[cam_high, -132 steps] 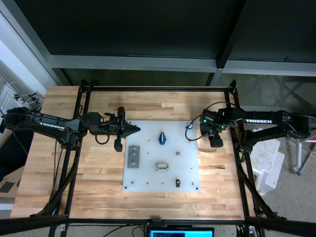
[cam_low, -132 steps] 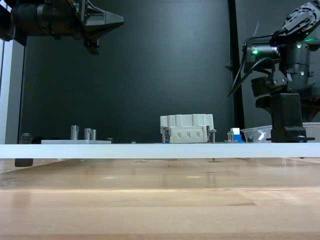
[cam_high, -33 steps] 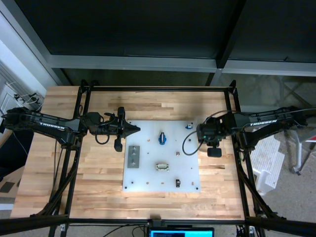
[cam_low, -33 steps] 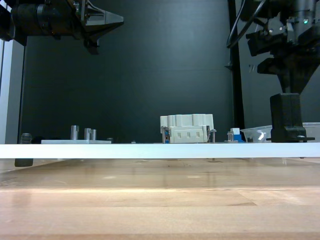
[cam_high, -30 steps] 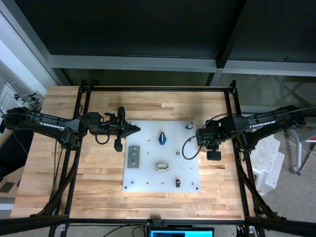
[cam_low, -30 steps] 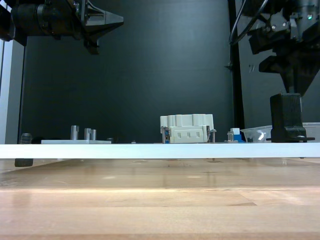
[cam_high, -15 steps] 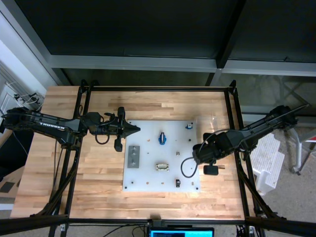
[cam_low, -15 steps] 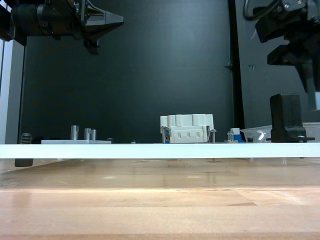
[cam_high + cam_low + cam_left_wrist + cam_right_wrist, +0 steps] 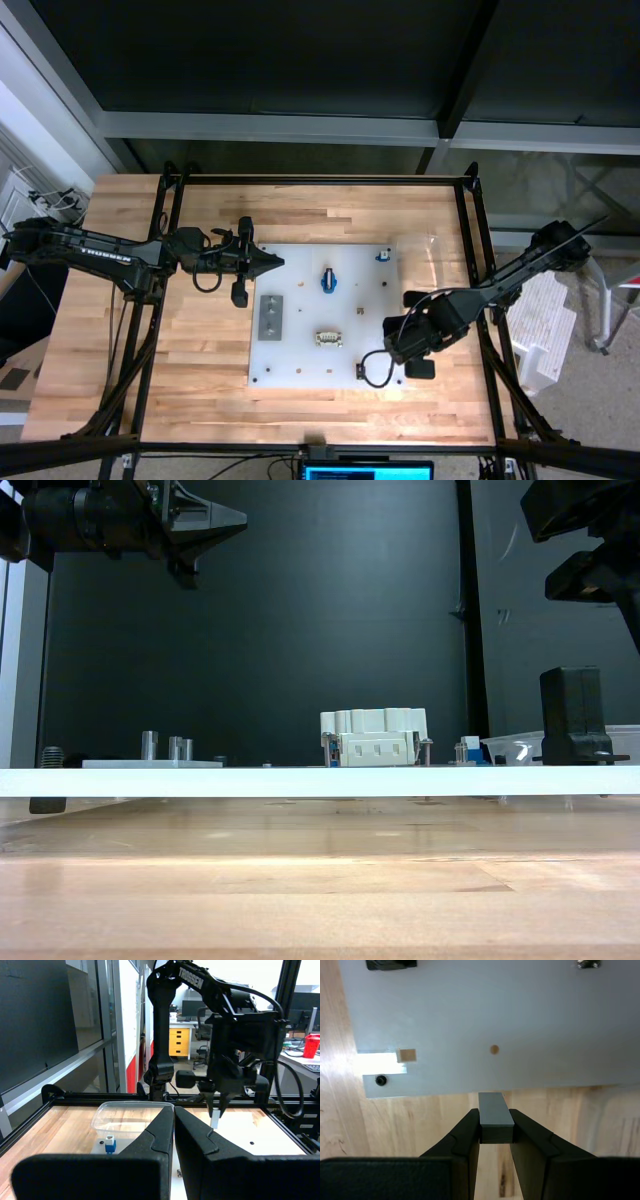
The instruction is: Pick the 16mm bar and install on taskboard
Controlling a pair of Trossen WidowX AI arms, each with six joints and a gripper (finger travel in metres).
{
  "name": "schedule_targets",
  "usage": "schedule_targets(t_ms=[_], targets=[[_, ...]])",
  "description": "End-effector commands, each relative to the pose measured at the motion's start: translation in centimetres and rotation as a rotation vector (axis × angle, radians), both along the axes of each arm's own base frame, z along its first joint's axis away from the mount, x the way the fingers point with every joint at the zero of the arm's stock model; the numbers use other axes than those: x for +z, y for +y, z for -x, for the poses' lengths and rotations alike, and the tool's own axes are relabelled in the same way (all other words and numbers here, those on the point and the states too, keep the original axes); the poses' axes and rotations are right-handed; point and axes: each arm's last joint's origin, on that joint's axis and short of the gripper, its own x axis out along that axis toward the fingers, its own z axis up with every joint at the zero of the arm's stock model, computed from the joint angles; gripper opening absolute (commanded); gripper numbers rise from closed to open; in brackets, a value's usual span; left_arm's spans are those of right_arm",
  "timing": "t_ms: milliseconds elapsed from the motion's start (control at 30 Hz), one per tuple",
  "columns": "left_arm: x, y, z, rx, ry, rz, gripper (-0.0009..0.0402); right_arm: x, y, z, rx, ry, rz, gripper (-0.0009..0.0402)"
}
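Right wrist view, right pincer [image 9: 495,1127] clamping 16mm bar [image 9: 495,1109] at taskboard [image 9: 470,1010] edge, left pincer [image 9: 174,1112] closed, raised over taskboard's far-left corner

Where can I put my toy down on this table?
The bare wood left of the white board is free. So is the board's near corner by the grey block. Its middle is crowded. The right gripper holds a bar at its right edge; the left gripper hangs over its far-left corner.
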Motion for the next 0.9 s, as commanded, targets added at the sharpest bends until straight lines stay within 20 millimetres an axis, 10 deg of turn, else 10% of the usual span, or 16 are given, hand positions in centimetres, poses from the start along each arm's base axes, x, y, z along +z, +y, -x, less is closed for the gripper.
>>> schedule_targets(t_ms=[33,900], targets=[[0.0,0.0,0.0,0.000,-0.001,0.000,0.0000,-0.2,0.9,-0.5,0.011,0.004,0.004,0.0007],[0.0,0.0,0.0,0.000,0.000,0.000,0.0000,-1.7,5.1,-1.9,0.022,-0.014,-0.012,0.0007]])
